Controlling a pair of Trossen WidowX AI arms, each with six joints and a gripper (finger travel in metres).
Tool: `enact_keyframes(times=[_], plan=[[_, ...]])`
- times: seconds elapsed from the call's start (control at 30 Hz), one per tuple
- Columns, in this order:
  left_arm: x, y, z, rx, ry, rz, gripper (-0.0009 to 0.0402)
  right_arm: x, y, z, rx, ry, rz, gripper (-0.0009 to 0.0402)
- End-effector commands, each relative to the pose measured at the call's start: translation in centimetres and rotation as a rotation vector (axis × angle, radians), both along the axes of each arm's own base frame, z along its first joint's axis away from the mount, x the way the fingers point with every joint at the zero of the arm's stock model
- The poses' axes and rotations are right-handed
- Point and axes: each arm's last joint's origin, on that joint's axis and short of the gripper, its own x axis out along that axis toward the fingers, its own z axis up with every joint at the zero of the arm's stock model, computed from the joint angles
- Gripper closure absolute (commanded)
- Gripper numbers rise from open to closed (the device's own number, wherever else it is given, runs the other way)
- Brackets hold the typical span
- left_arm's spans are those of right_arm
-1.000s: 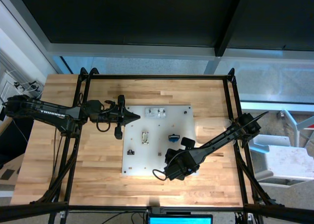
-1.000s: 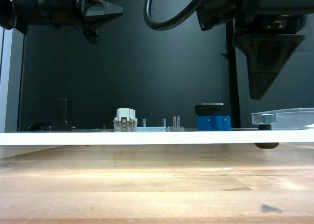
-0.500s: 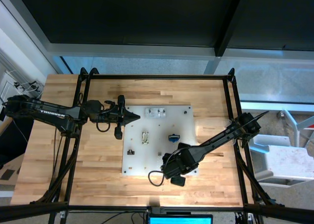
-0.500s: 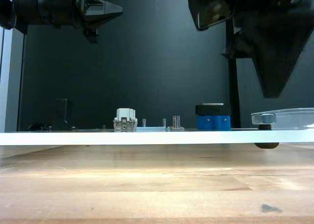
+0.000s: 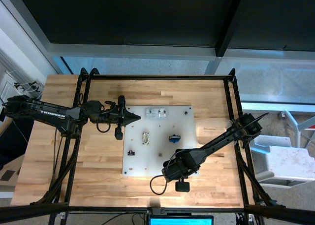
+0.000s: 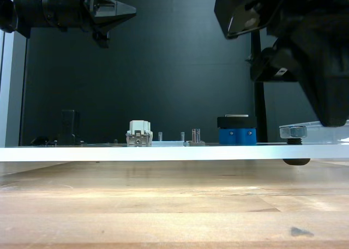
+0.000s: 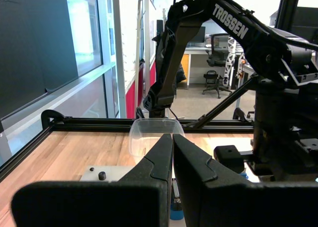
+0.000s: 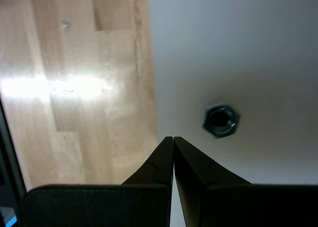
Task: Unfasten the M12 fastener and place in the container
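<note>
Right wrist view: the right gripper (image 8: 173, 139) points straight down at the white board (image 8: 248, 48), close to the edge where the wooden table (image 8: 74, 88) begins.
Right jaws: pressed together tip to tip, with nothing between them.
M12 nut (image 8: 221, 120): lies flat just beside the closed right tips, off to one side of them and untouched.
Black ribbed stud (image 6: 295, 141): in the low view the nut sits on top of it, on its stud, with a few ribs showing beneath. The right jaws' dark tip hangs near the nut and apart from it.
Container (image 6: 315, 132): the clear tray stands behind the nut, on the far side of the right jaws. The nut is not in it.
Left gripper (image 7: 172, 137): held level, high above the board and well apart from the nut.
Left jaws: together, gripping nothing.
Ahead of the left jaws: the container shows just past the tips, and the right arm (image 7: 238, 33) rises beyond it.
Between the two grippers, low view: a white connector (image 6: 139, 134) and a blue block (image 6: 236, 134) stand on the board, both well below the left jaws.
</note>
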Motion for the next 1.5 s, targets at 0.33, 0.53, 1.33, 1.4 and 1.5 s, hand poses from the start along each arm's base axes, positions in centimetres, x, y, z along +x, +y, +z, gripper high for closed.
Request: enact_keyframes(times=[0.33,0.53,1.33,1.4,1.5], plan=[[0.0,0.0,0.0,0.0,0.0,0.0,0.0393,-0.4,-1.4,-0.1,-0.297,-0.048,-0.129,0.0393],[0.0,0.0,0.0,0.0,0.0,0.0,0.0393,-0.4,-1.4,0.0,-0.275,-0.043,-0.126,0.0393],[0.0,0.0,0.0,0.0,0.002,0.0,0.0393,-0.5,-0.9,2.4,-0.018,0.056,-0.647,0.0183],[0.0,0.0,0.0,0.0,0.002,0.0,0.0393,-0.4,-0.9,2.4,-0.013,0.058,-0.681,0.0158],[0.0,0.0,0.0,0.0,0.002,0.0,0.0393,-0.4,-0.9,2.4,-0.006,0.056,-0.699,0.0128]])
